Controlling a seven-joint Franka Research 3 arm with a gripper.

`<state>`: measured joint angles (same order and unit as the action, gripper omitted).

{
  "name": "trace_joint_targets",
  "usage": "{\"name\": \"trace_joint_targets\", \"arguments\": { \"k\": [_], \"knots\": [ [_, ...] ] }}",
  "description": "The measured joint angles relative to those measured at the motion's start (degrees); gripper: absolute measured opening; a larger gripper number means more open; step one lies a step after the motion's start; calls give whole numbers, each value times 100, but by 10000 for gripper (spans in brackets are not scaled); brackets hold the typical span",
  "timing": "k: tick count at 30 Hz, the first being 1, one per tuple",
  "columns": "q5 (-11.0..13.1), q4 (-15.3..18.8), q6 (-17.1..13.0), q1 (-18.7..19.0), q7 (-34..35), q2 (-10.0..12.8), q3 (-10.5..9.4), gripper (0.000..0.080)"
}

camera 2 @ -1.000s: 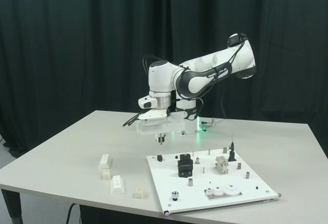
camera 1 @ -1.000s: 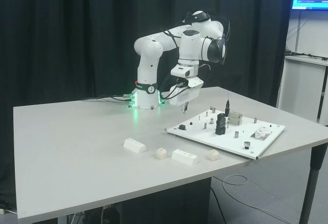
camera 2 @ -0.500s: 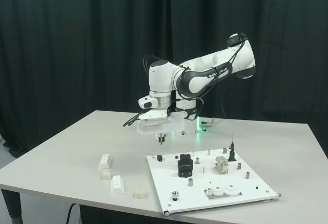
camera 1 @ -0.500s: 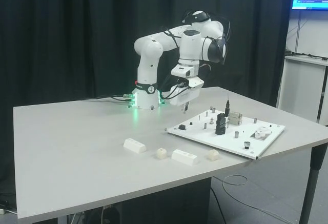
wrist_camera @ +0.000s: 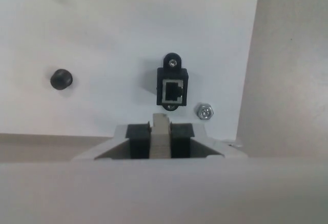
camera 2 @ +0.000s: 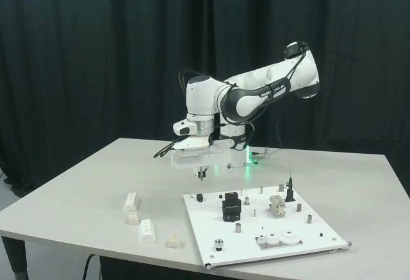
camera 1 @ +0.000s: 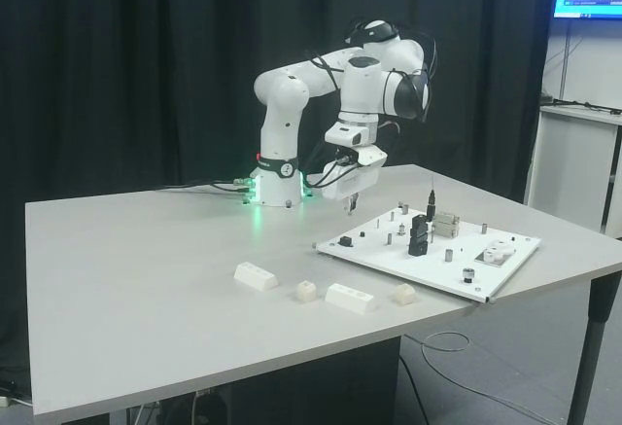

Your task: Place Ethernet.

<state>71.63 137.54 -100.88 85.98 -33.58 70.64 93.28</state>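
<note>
No text (labels, numbers, signs) can be read.

Matt black plastic socket point(wrist_camera: 172, 86), smooth white board point(wrist_camera: 118, 29)

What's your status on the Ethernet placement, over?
Gripper shut on Ethernet plug, held above the white board. Ethernet socket in sight, empty. Nothing between plug and socket.

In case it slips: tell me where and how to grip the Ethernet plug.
Grip the plug by its two flat sides, coming from above, as the gripper does now: those faces look flat and parallel, and the tip is left free for the socket.
</note>
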Motion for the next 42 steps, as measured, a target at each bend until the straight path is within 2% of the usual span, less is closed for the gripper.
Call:
{"name": "trace_joint_targets", "arguments": {
  "k": [24, 33, 42],
  "knots": [
    [0, -19, -135, -12, 1, 1, -5, 78],
    [38, -117, -476, -150, 6, 2, -85, 78],
    [123, -414, -781, -539, 5, 2, -274, 78]
  ]
}}
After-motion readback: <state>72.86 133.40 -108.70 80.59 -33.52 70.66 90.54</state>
